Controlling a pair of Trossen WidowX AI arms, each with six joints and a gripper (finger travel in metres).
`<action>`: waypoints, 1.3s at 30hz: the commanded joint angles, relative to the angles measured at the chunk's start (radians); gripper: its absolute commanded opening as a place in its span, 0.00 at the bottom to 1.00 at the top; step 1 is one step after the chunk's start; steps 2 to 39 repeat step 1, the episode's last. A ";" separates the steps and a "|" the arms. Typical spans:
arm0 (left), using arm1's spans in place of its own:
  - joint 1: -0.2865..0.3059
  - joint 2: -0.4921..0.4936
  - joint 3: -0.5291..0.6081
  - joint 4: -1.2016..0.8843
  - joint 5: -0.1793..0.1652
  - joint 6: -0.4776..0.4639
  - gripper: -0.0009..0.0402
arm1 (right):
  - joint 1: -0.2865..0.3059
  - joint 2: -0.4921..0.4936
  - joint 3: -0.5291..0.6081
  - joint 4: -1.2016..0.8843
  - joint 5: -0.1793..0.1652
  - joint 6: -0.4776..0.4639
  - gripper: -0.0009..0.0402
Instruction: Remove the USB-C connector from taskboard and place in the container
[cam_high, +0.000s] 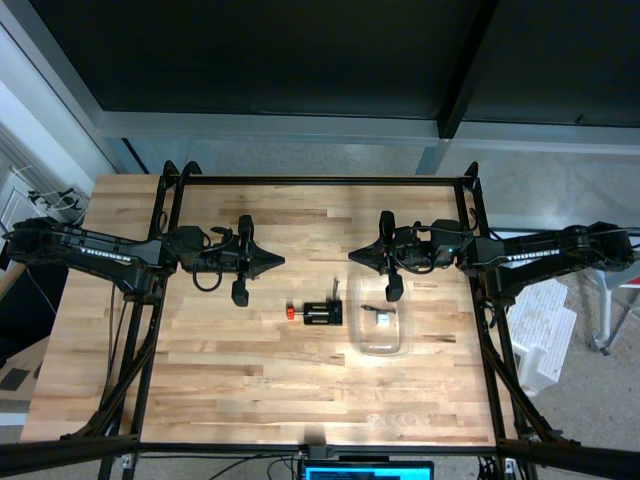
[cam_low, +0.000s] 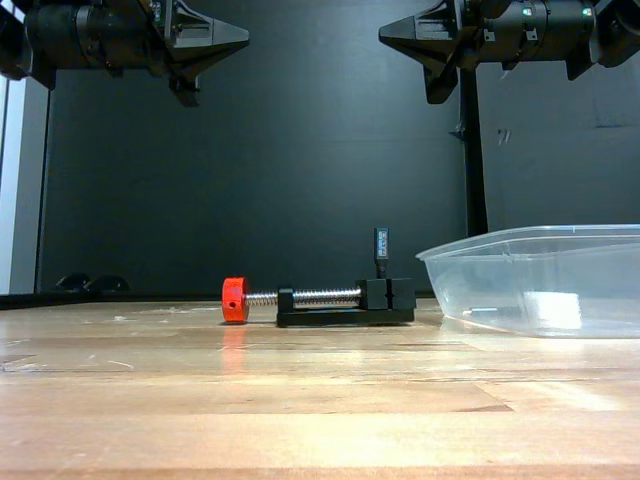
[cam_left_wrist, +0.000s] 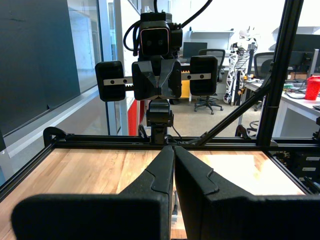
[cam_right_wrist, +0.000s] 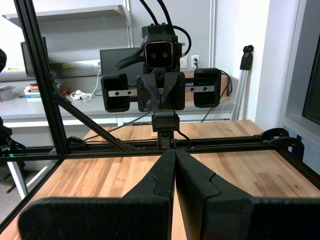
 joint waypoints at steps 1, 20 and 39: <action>0.000 0.000 0.000 0.000 0.000 0.000 0.02 | 0.000 0.000 0.000 0.000 0.000 0.000 0.02; 0.000 0.000 0.000 0.000 0.000 0.000 0.02 | 0.000 0.000 0.000 0.000 0.000 0.000 0.02; 0.000 0.000 0.000 0.000 0.000 0.000 0.02 | 0.000 0.000 0.000 0.000 0.000 0.000 0.02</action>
